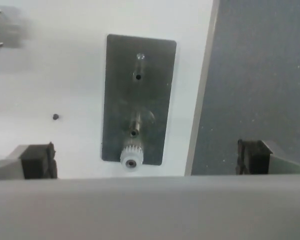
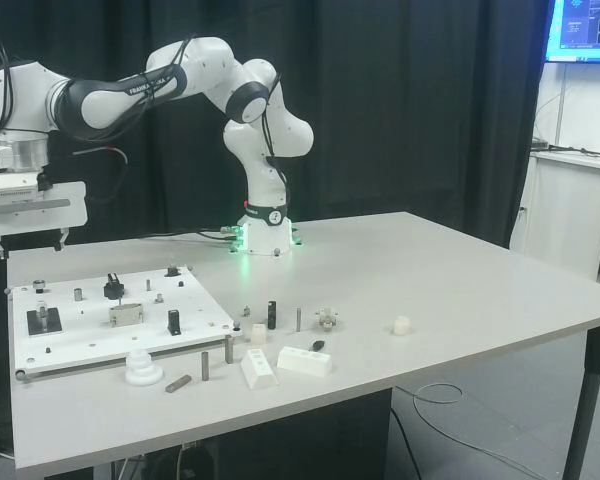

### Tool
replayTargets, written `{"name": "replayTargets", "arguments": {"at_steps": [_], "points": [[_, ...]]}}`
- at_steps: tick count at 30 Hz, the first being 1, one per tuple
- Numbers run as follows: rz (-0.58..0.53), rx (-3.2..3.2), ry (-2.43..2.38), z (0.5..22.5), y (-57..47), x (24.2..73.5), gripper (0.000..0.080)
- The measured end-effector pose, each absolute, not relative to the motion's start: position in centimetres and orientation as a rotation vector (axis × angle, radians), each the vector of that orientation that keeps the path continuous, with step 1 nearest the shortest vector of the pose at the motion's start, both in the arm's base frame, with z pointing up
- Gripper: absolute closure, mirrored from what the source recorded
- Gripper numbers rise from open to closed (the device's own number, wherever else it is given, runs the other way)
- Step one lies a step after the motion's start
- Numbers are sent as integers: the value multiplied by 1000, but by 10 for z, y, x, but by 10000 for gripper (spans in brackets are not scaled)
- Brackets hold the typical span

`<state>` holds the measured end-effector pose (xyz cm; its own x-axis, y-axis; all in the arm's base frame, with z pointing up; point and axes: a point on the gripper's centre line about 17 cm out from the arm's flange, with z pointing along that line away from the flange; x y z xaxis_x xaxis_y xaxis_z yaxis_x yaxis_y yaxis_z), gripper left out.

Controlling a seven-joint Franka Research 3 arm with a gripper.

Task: Remove small gear.

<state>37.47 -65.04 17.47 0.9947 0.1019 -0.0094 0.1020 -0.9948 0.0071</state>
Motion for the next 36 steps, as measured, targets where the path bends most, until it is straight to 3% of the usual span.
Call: {"name": "replayTargets", "arguments": {"at_steps": [16,36], "points": [[0,3128,-27,173,-651,379,0],[-19,3114,124,161,-656,375,0]]}}
